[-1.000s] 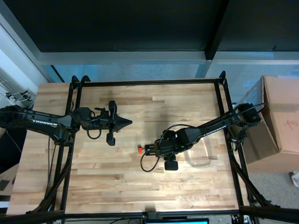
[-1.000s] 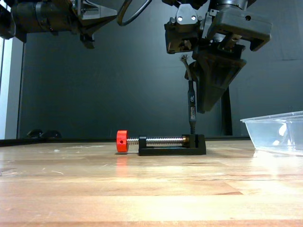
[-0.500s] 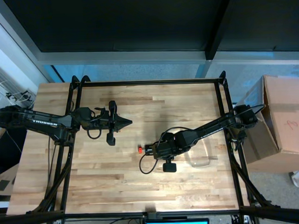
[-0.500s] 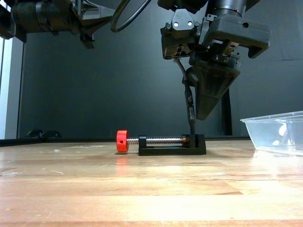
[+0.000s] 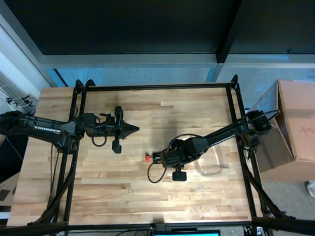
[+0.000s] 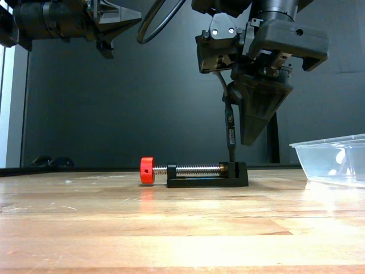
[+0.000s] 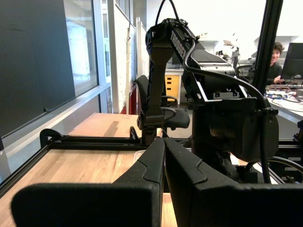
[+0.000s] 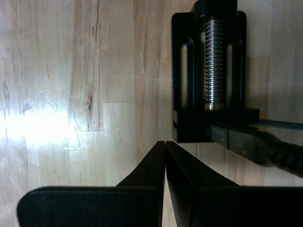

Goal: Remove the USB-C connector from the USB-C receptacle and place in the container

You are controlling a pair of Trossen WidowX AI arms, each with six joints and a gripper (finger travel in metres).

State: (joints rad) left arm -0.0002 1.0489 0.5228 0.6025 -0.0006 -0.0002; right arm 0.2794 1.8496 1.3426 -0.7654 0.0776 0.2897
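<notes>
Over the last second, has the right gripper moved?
Yes: right gripper dropped slightly toward the clamp, beside the upright USB-C connector seated there. Left gripper stayed high, left of it.

Your counter [image 5: 124, 197] is pale wood, striped in light and tan planks. The clamp [image 6: 206, 181] is black, with a red knob [image 6: 147, 170] and a silver threaded screw [image 6: 197, 169]. The USB-C connector [image 6: 231, 128] is black. So are the left gripper [image 5: 136, 129], centre-left of the high view, and the right gripper [image 6: 250, 140] above the clamp. The container [image 6: 333, 157] is clear and the box [image 5: 300, 128] is brown.

left gripper [image 5: 134, 129] raised, jaws together | right gripper [image 6: 249, 137] pointing down, jaws together
</notes>
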